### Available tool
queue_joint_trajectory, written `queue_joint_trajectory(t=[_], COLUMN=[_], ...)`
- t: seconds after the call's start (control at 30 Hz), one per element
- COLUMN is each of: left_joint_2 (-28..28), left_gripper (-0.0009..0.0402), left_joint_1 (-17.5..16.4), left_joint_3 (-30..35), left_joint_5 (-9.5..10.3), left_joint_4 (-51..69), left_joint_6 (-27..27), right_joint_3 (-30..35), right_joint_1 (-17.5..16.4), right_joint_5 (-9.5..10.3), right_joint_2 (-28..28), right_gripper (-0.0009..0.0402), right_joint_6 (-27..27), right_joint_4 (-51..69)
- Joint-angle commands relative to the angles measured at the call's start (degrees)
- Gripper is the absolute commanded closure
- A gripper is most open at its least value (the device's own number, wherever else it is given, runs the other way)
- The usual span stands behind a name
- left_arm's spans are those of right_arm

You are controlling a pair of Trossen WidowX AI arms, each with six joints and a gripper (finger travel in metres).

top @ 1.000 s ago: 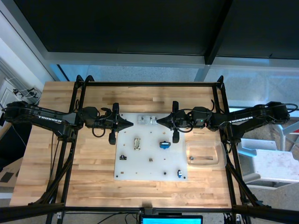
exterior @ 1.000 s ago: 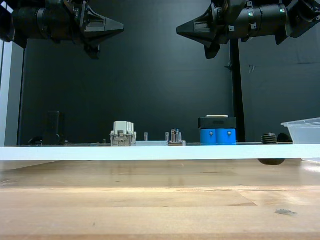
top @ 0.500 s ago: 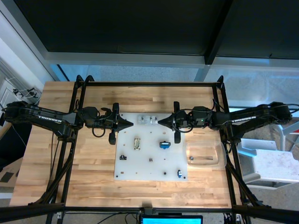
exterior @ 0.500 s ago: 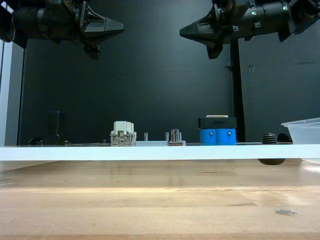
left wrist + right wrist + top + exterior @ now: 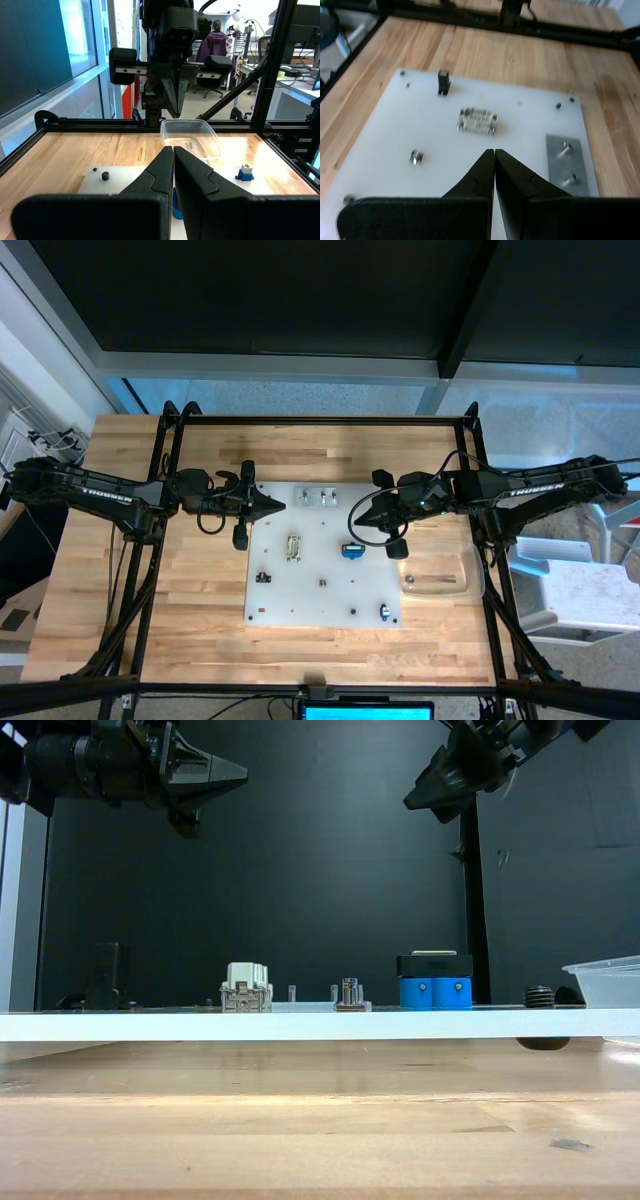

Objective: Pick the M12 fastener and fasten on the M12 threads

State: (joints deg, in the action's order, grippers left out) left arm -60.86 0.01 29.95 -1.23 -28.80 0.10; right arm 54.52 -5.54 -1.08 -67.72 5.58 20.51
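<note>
The left pincer hangs high over the far left part of the white board, pointing right. Its two fingers are drawn together with only a thin slit between them, and they hold nothing. The right pincer also hangs high, over the board's right half and just far of the blue block connector, tilted down and to the left. In the right wrist view its fingers are likewise pressed together with nothing between them.

The M12 nut lies as a small dark speck in the clear tray, near the tray's left wall. The tray sits on the wooden desk just beside the board's right edge. Neither pincer is near the nut.

The M12 stud stands at the board's near right corner, well apart from both pincers. In the low view its black ribs are bare, just left of the tray's rim.

Also on the board are a pale grey connector left of middle, a small silver post near the centre, and a metal plate with two pins at the far edge between the two pincers.
</note>
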Motion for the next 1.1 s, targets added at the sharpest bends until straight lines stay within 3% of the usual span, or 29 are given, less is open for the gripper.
queue_joint_trajectory(t=[0.03,0.73,1.1], left_joint_2=[0.0,0.0,0.0], left_gripper=[0.0393,0.0393,0.0393], left_joint_1=[0.0,0.0,0.0], left_joint_3=[0.0,0.0,0.0], left_joint_5=[0.00,0.00,-0.02], left_joint_4=[0.0,0.0,0.0], left_joint_6=[0.0,0.0,0.0], right_joint_3=[1.6,6.7,11.3], right_joint_1=[-1.3,-9.2,-15.6], right_joint_5=[-1.09,-2.36,-1.07], right_joint_2=[0.0,-0.5,-9.1], right_gripper=[0.0393,0.0393,0.0393], right_joint_6=[1.5,2.1,1.9], right_joint_4=[5.8,37.8,47.0])
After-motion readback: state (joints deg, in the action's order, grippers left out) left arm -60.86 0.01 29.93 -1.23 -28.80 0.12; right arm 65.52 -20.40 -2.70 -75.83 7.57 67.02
